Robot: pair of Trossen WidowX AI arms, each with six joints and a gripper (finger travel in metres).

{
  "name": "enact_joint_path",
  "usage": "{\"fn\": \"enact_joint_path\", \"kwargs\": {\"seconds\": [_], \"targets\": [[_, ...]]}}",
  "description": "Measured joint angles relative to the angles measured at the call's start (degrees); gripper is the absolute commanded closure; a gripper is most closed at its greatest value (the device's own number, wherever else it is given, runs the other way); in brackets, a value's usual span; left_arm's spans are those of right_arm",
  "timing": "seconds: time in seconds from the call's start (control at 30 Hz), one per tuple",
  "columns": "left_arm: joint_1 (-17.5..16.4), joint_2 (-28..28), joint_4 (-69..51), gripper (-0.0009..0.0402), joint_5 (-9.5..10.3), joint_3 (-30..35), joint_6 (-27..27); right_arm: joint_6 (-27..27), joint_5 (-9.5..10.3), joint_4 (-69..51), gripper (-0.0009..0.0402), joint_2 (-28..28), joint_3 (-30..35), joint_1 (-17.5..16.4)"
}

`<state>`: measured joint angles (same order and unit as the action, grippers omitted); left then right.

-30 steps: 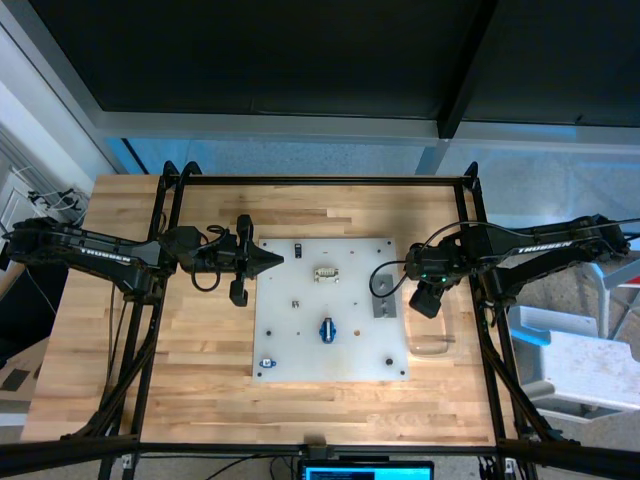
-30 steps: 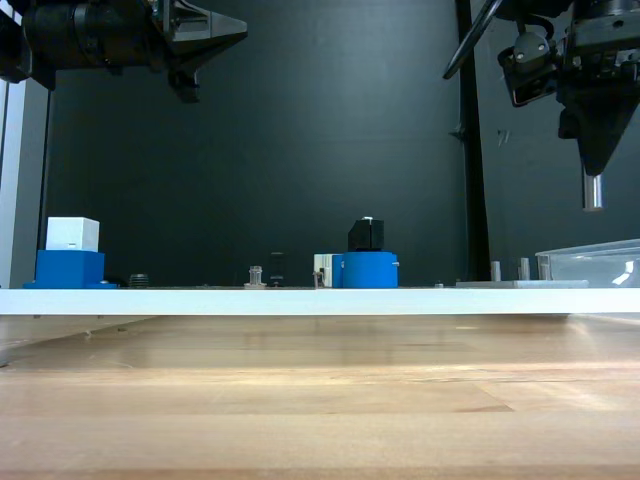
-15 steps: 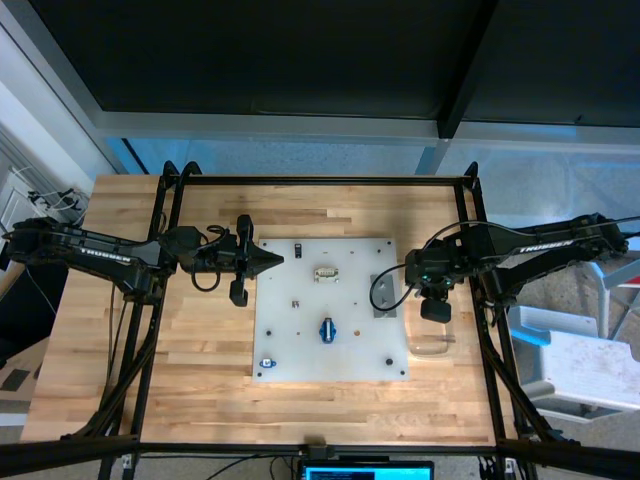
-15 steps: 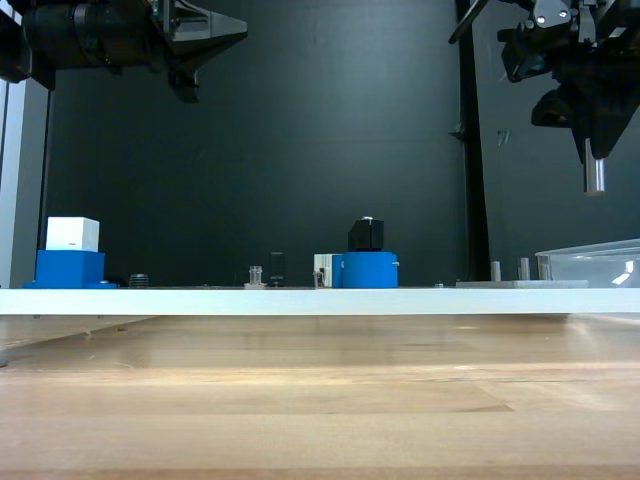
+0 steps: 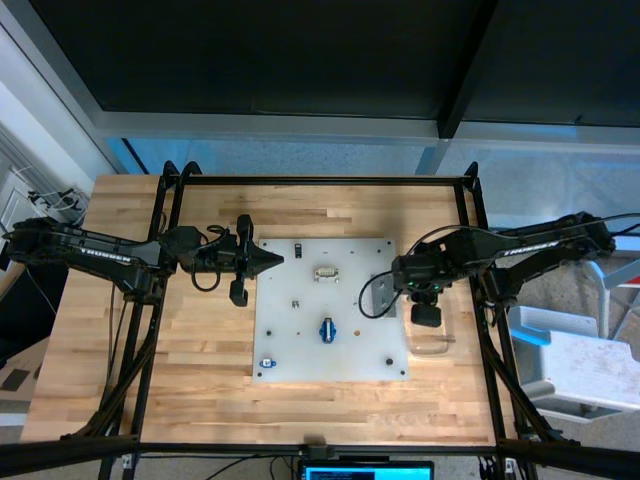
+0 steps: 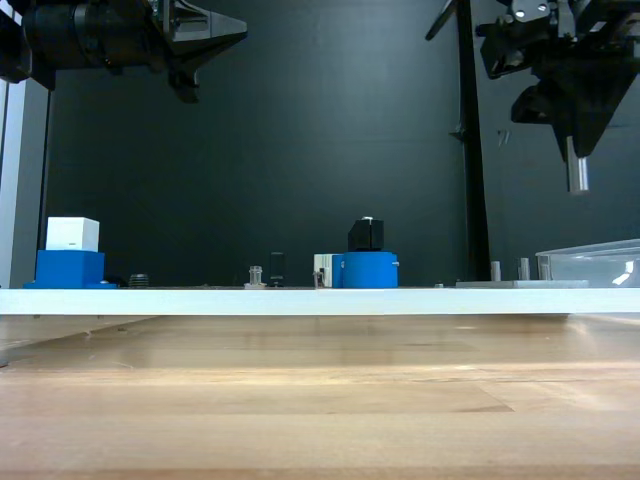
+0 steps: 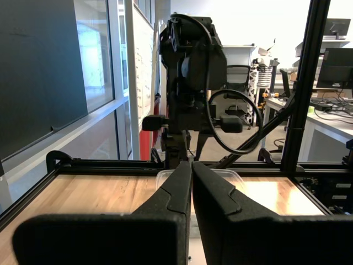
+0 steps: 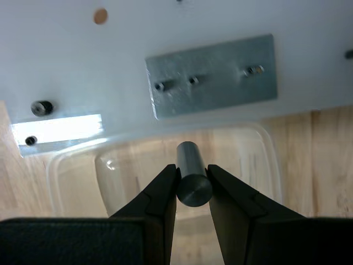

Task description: Pick the 16mm cylinder and place it in the taskboard

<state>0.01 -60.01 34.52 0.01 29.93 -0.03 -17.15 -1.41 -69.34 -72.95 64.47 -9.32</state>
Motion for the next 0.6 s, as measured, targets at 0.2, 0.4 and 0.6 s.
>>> {"fn": "enact_joint_path", "kwargs": {"seconds": [0.2,0.4,0.6], "targets": [[0.0,0.0,0.0,0.0393,0.0,0.0,0.0,-0.5,-0.02,1.1,0.035,-4.5,3.0,-1.1],[0.0,0.0,0.0,0.0393,0.0,0.0,0.0,-0.5,-0.02,1.4,0.035,-8.7,6.7,-2.2],[0.0,0.0,0.0,0.0393,0.0,0.0,0.0,-0.5,-0.02,2.4,0.035,-12.3,9.3,-3.3]]}}
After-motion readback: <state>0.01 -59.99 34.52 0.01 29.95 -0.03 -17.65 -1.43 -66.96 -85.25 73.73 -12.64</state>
